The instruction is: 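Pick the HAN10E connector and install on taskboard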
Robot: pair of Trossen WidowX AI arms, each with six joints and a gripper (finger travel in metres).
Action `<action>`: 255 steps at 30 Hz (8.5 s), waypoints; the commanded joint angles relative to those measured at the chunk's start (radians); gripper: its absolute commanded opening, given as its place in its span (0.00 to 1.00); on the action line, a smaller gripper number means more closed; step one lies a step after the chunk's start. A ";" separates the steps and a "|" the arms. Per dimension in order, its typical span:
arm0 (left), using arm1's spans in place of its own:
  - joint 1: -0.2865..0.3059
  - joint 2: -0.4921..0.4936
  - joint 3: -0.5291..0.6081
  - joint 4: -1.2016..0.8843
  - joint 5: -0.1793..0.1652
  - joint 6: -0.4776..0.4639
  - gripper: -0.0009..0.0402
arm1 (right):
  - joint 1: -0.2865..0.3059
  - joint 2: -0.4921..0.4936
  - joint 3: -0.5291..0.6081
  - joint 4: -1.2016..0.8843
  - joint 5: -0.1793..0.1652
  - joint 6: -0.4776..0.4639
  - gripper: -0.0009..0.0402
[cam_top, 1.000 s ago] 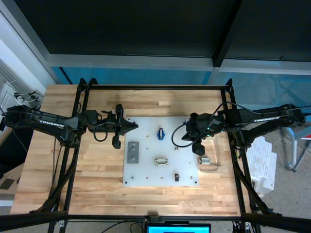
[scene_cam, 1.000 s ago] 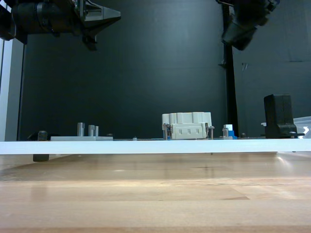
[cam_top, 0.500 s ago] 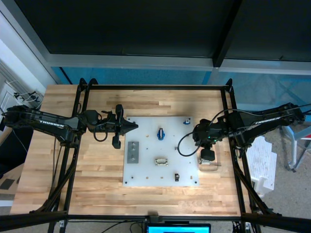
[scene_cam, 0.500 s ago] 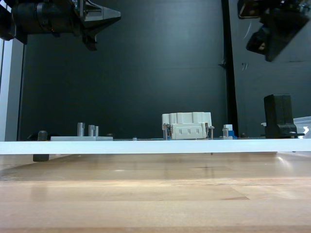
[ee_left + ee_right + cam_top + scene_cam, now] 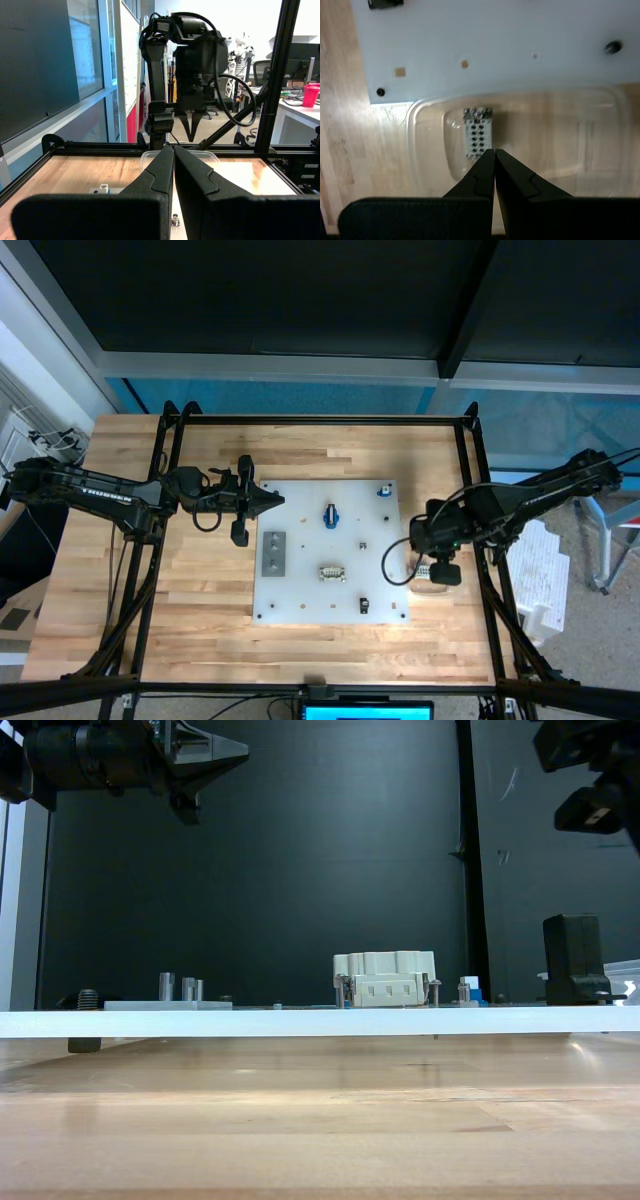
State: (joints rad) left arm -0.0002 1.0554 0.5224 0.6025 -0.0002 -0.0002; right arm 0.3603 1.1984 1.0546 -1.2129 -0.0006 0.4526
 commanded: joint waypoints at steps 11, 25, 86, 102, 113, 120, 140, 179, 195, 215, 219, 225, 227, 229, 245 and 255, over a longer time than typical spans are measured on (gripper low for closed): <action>0.000 0.000 0.000 0.000 0.000 0.000 0.02 | 0.094 0.079 -0.002 -0.034 0.061 0.093 0.09; 0.000 0.000 0.000 0.000 0.000 0.000 0.02 | 0.132 0.087 -0.086 0.064 0.090 0.109 0.64; 0.000 0.000 0.000 0.000 0.000 0.000 0.02 | 0.171 0.127 -0.405 0.494 0.077 0.098 0.52; 0.000 0.000 0.000 0.000 0.000 0.000 0.02 | 0.169 0.125 -0.402 0.490 0.051 0.092 0.18; 0.000 0.000 0.000 0.000 0.000 0.000 0.02 | 0.156 0.097 -0.269 0.301 0.052 0.084 0.09; 0.000 0.000 0.000 0.000 0.000 0.000 0.02 | 0.140 0.097 -0.148 0.175 0.053 0.053 0.09; 0.000 0.000 0.000 0.000 0.000 0.000 0.02 | 0.023 0.198 0.040 0.092 0.051 -0.026 0.09; 0.000 0.000 0.000 0.000 0.000 0.000 0.02 | -0.084 0.860 0.793 -0.011 0.026 -0.194 0.09; 0.000 0.000 0.000 0.000 0.000 0.000 0.02 | -0.100 0.924 0.855 -0.009 0.034 -0.225 0.09; 0.000 0.000 0.000 0.000 0.000 0.000 0.02 | -0.100 0.924 0.825 0.028 0.033 -0.238 0.09; 0.000 0.000 0.000 0.000 0.000 0.000 0.02 | -0.101 0.924 0.820 0.034 0.032 -0.245 0.09; 0.000 0.000 0.000 0.000 0.000 0.000 0.02 | -0.101 0.924 0.819 0.037 0.030 -0.245 0.09; 0.000 0.000 0.000 0.000 0.000 0.000 0.02 | -0.101 0.924 0.819 0.037 0.031 -0.245 0.09; 0.000 0.000 0.000 0.000 0.000 0.000 0.02 | -0.101 0.924 0.816 0.038 0.030 -0.246 0.09; 0.000 0.000 0.000 0.000 0.000 0.000 0.02 | -0.101 0.924 0.793 0.071 0.027 -0.249 0.09; 0.000 0.000 0.000 0.000 0.000 0.000 0.02 | -0.103 0.924 0.771 0.094 0.027 -0.249 0.09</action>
State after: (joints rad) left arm -0.0002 1.0550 0.5228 0.6022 -0.0006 0.0002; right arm 0.2581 2.1178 1.8267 -1.1202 0.0257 0.2062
